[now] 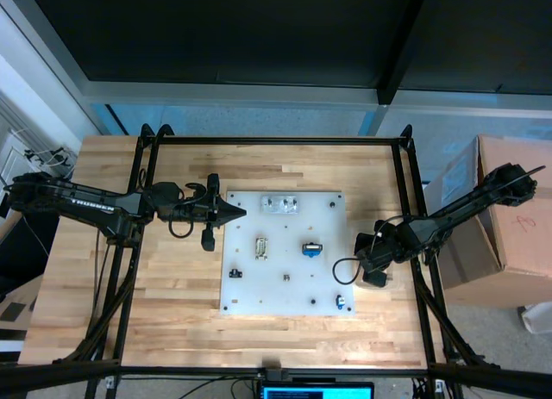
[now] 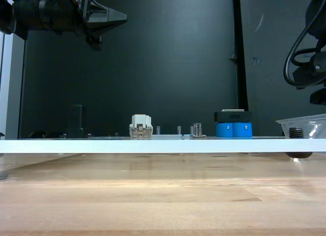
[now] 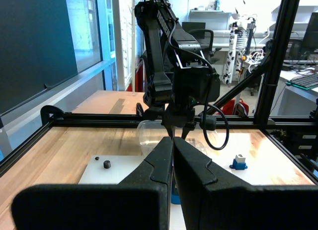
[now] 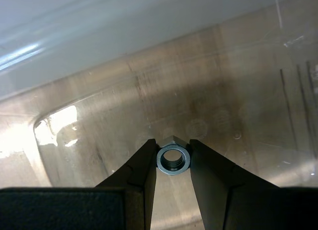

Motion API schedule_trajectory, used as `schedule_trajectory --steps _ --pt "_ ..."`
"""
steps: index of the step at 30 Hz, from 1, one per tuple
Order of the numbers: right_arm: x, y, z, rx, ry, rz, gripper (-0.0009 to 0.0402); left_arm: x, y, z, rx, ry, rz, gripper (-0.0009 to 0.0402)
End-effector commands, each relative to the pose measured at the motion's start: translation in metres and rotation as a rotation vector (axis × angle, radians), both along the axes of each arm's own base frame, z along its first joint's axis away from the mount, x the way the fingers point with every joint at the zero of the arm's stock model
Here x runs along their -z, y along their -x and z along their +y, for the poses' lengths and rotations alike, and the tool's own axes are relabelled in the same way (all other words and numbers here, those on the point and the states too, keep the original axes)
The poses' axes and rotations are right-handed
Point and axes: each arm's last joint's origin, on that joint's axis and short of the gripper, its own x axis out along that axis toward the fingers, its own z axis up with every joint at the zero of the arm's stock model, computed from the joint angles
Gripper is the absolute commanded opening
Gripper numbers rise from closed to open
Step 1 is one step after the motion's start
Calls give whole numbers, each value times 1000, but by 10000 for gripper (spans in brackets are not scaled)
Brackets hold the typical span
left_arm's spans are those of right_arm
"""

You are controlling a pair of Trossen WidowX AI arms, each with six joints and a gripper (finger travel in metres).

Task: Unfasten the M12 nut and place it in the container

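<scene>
The small silver M12 nut point(image 4: 173, 159) sits between my right gripper's point(image 4: 173, 150) two fingertips, which touch it on both sides. It hangs over the floor of the clear container point(image 4: 114, 115), off its stud. In the low view the black ribbed stud point(image 2: 295, 132) stands bare in front of the container point(image 2: 310, 123). From above, my right gripper point(image 1: 373, 265) is just off the white board's point(image 1: 259, 283) right edge. My left gripper point(image 1: 237, 212) hovers high over the board's far left edge, fingers point(image 3: 161, 163) pressed together and empty.
On the board stand a blue block point(image 2: 233, 125), a white connector point(image 2: 140, 128) and a silver post point(image 2: 197, 129). A black frame point(image 1: 276, 141) rings the table. A cardboard box point(image 1: 509, 218) sits beyond the right edge.
</scene>
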Motion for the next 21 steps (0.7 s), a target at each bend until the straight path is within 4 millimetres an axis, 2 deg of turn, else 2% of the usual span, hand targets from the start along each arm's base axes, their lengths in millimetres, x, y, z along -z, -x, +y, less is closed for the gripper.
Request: schedule_trajectory --steps 1,7,12,17,21 --pt "1 0 0 -4 -4 -4 92 0 0 0 0 0 0 0" --pt "-2 -2 1 -5 -11 -13 178 0 0 0 0 0 0 0" --pt "-15 -4 2 -17 -26 -37 230 0 0 0 0 0 0 0" --pt "-39 -4 1 -31 -15 -47 256 0 0 0 0 0 0 0" --pt "-66 -11 1 -51 19 -152 251 0 0 0 0 0 0 0"
